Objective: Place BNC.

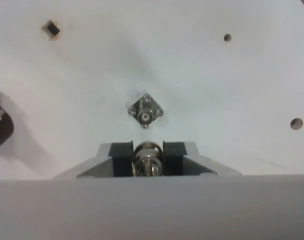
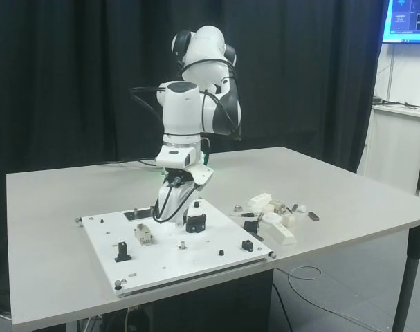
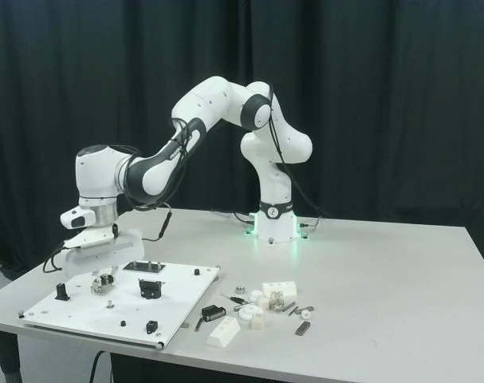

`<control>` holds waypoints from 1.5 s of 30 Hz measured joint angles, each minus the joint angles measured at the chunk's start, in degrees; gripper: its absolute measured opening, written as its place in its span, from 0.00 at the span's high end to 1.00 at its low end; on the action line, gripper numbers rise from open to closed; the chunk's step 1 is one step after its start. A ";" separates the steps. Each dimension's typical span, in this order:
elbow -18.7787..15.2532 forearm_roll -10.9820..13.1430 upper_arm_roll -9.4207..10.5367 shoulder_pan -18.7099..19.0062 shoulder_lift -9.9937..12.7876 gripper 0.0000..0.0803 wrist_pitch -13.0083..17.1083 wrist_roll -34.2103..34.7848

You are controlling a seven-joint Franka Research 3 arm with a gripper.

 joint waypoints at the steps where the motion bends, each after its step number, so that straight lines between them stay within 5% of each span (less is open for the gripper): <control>1: 0.00 0.00 -0.05 0.00 0.00 0.85 -0.02 -0.02; 45: 0.00 0.00 -0.38 0.69 -0.97 0.85 -0.08 -0.04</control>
